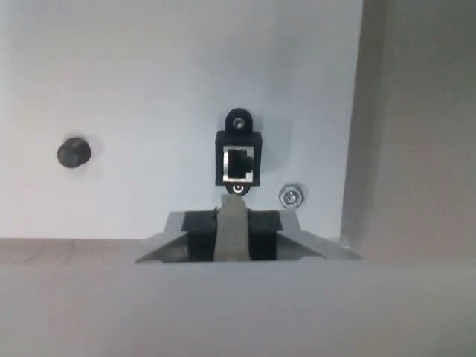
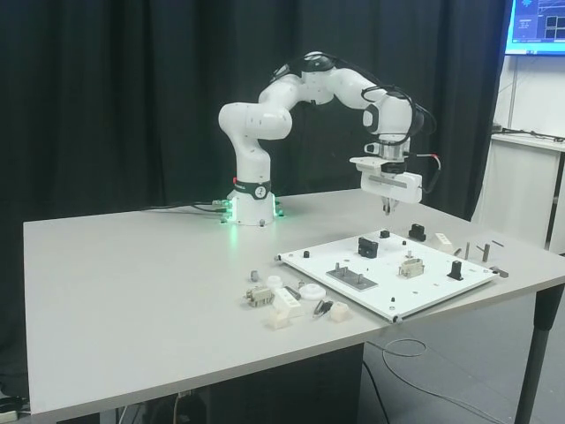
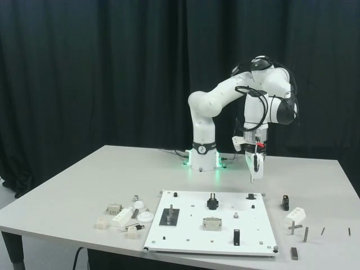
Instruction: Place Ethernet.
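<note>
We hang above the far edge of the white board on the grey surface.
Our arm reaches out over the board, with loose parts lying on the surface beside it. Our hand is pinched shut on a pale Ethernet plug, held in the air directly over the black Ethernet socket, not touching it; a nut sits just beside the socket.
</note>
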You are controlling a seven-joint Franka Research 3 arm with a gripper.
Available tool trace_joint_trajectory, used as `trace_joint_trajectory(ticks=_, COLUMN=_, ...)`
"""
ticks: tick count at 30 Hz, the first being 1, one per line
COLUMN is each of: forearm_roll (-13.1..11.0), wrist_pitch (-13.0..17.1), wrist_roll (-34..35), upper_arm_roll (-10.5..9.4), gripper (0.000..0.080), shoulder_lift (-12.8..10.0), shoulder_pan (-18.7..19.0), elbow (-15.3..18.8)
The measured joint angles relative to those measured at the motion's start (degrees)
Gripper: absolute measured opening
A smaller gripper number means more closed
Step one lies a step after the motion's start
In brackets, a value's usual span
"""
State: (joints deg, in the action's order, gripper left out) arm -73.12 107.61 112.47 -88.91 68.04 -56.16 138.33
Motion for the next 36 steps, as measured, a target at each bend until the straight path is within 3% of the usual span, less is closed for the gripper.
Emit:
trace_joint_trajectory(ticks=30, forearm_roll=2.78, wrist_pitch=0.03, wrist_roll=-0.06, upper_arm_roll=0.01, gripper=0.0079, shoulder_lift=0.00, shoulder_pan=0.05, elbow=-0.80)
trace_joint_trajectory(ticks=36, forearm_roll=3.52, wrist_pitch=0.67, wrist_roll=-2.60, upper_arm_roll=-0.24, gripper=0.0079, shoulder_lift=0.00, shoulder_pan=0.04, elbow=-0.81)
